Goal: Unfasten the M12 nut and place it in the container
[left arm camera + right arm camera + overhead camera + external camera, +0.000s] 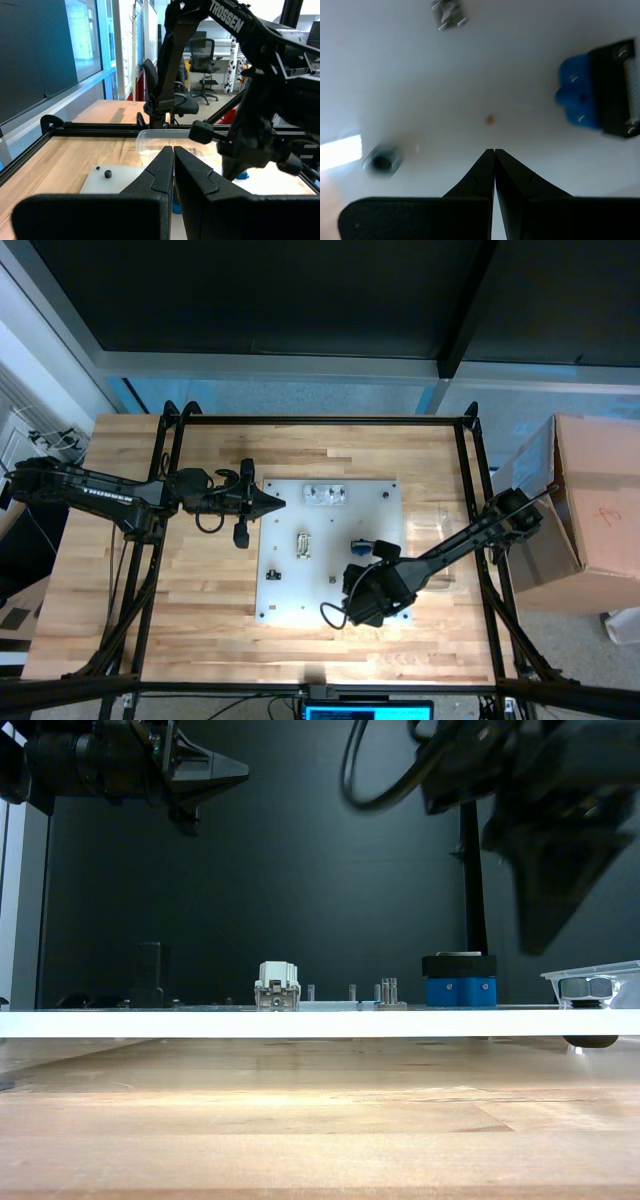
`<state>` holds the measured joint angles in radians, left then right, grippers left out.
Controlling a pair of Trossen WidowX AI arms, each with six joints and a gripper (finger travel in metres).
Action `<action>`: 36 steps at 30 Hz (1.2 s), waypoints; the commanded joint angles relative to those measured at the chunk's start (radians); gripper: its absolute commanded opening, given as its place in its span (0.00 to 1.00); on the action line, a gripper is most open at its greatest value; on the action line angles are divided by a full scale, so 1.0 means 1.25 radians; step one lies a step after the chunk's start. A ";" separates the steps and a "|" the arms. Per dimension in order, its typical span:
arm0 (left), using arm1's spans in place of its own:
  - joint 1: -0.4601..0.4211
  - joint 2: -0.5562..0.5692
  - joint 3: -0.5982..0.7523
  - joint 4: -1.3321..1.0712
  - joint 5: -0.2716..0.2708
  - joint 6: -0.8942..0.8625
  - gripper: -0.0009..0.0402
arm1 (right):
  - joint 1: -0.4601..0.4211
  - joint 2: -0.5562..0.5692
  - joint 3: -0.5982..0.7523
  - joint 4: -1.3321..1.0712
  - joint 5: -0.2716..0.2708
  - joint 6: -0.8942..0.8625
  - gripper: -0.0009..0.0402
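the wooden table (pixel 200 580) is carrying a white board (pixel 290 600). the nut (pixel 585 987) is being kept on its stud (pixel 381 162), outside the container (pixel 620 968). the right gripper (pixel 494 150) is being held together, empty, above the board near the nut. the left gripper (pixel 173 148), likewise together, is being held high at the board's left edge. unfastening and placing are being judged undone.

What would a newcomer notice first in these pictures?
The right gripper, fingers shut and empty, hangs above the near right part of the white board, close to the small silver nut, which seems to sit on its stud. The left gripper, also shut, hovers high over the board's left edge.
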<state>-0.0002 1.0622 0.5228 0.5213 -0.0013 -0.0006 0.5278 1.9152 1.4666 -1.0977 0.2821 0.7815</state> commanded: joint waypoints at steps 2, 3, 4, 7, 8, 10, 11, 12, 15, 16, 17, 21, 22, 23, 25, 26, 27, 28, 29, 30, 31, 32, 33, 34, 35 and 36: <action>0.000 0.000 0.000 0.002 0.000 0.000 0.02 | 0.002 -0.009 0.010 -0.004 -0.054 -0.002 0.02; 0.000 0.000 0.000 0.002 0.000 0.000 0.02 | 0.002 -0.010 0.012 -0.003 -0.069 -0.003 0.02; 0.000 0.000 0.000 0.000 0.000 0.000 0.02 | 0.002 -0.011 0.015 -0.001 -0.090 -0.003 0.02; 0.000 0.000 0.000 -0.001 0.000 0.000 0.02 | 0.002 -0.011 0.030 0.014 -0.162 -0.004 0.02; 0.000 0.000 0.000 0.000 0.000 0.000 0.02 | 0.002 -0.011 0.035 0.026 -0.189 -0.006 0.02; 0.000 -0.001 0.000 0.001 0.000 0.000 0.02 | 0.002 -0.011 0.040 0.060 -0.231 -0.010 0.02; 0.000 -0.001 0.000 0.000 0.000 0.000 0.02 | 0.002 -0.011 0.039 0.076 -0.251 -0.011 0.02; 0.000 0.000 0.000 -0.001 0.000 0.000 0.02 | 0.002 -0.011 0.037 0.088 -0.261 -0.013 0.02; 0.000 0.000 0.000 0.000 0.000 0.000 0.02 | 0.002 0.005 0.036 0.094 -0.263 -0.018 0.02; 0.000 0.000 0.000 0.001 0.000 0.000 0.02 | 0.002 0.009 0.035 0.096 -0.262 -0.019 0.02; 0.000 -0.001 0.000 0.001 0.000 0.000 0.02 | 0.002 0.014 0.033 0.105 -0.263 -0.024 0.02; 0.000 0.000 0.000 -0.001 0.000 0.000 0.02 | 0.002 0.033 0.023 0.145 -0.262 -0.031 0.02; 0.000 0.000 0.000 0.000 0.000 0.000 0.02 | 0.002 0.034 0.020 0.149 -0.262 -0.033 0.02; 0.000 0.000 0.000 0.000 0.000 0.000 0.02 | 0.002 0.038 0.016 0.155 -0.263 -0.033 0.02; 0.000 0.000 0.000 0.000 0.000 0.000 0.02 | 0.002 0.044 0.010 0.164 -0.263 -0.033 0.02; 0.000 0.000 0.000 0.000 0.000 0.000 0.02 | 0.002 0.045 0.007 0.170 -0.263 -0.033 0.02; 0.000 0.000 0.000 0.000 0.000 0.000 0.02 | 0.002 0.046 0.001 0.179 -0.263 -0.033 0.02; 0.000 0.000 0.000 0.000 0.000 0.000 0.02 | 0.002 0.046 -0.005 0.187 -0.262 -0.031 0.02; 0.000 0.000 0.000 0.000 0.000 0.000 0.02 | 0.001 0.046 -0.011 0.193 -0.262 -0.031 0.02; 0.000 0.000 0.000 0.000 0.000 0.000 0.02 | 0.001 0.046 -0.015 0.195 -0.262 -0.031 0.02; 0.000 0.000 0.000 0.000 0.000 0.000 0.02 | 0.001 0.046 -0.018 0.194 -0.262 -0.031 0.02; 0.000 0.000 0.000 0.000 0.000 0.000 0.02 | 0.000 0.046 -0.020 0.195 -0.262 -0.031 0.02; 0.000 0.000 0.000 0.000 0.000 0.000 0.02 | 0.000 0.046 -0.021 0.194 -0.262 -0.031 0.02; 0.000 0.000 0.000 0.000 0.000 0.000 0.02 | 0.000 0.046 -0.021 0.193 -0.262 -0.031 0.02; 0.000 0.000 0.000 0.000 0.000 0.000 0.02 | 0.000 0.045 -0.021 0.193 -0.262 -0.031 0.02; 0.000 0.000 0.000 0.000 0.000 0.000 0.02 | 0.000 0.044 -0.021 0.190 -0.259 -0.031 0.02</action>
<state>-0.0002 1.0618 0.5228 0.5209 -0.0013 -0.0010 0.5274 1.9720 1.4406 -0.8551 -0.0456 0.7422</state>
